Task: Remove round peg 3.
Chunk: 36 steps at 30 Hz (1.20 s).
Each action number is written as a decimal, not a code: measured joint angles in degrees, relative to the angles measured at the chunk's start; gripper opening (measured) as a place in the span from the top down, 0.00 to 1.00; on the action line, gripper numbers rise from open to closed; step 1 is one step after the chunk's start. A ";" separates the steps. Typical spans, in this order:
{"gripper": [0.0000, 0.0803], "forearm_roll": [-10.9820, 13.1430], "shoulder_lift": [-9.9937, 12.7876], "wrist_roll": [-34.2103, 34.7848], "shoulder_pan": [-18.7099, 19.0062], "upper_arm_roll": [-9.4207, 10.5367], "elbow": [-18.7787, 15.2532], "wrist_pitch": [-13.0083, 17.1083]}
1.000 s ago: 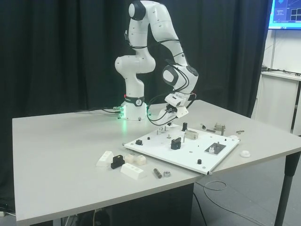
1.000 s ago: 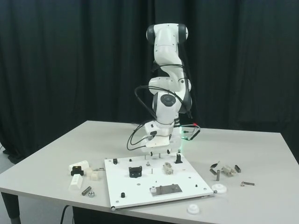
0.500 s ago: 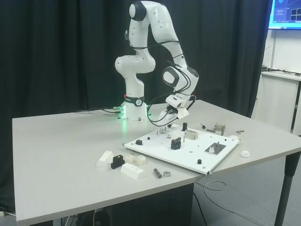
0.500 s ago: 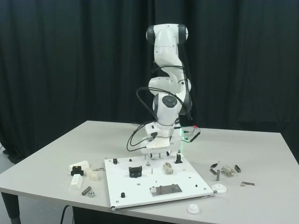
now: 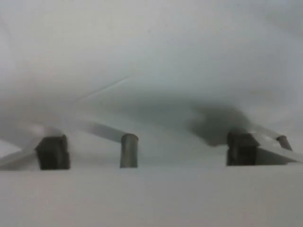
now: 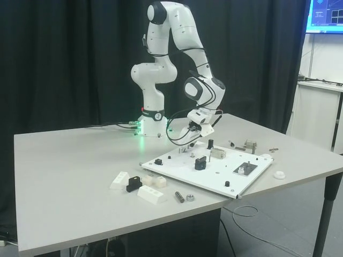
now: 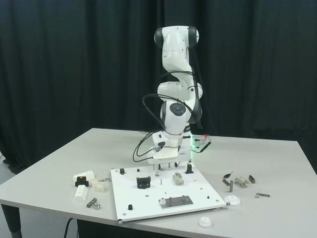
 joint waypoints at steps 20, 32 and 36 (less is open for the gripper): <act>0.87 0.64 0.01 0.01 0.55 0.33 -0.19 -0.55; 0.91 0.64 0.02 0.81 0.73 0.38 -0.19 -0.79; 0.91 0.64 0.02 0.82 0.73 0.36 -0.19 -0.79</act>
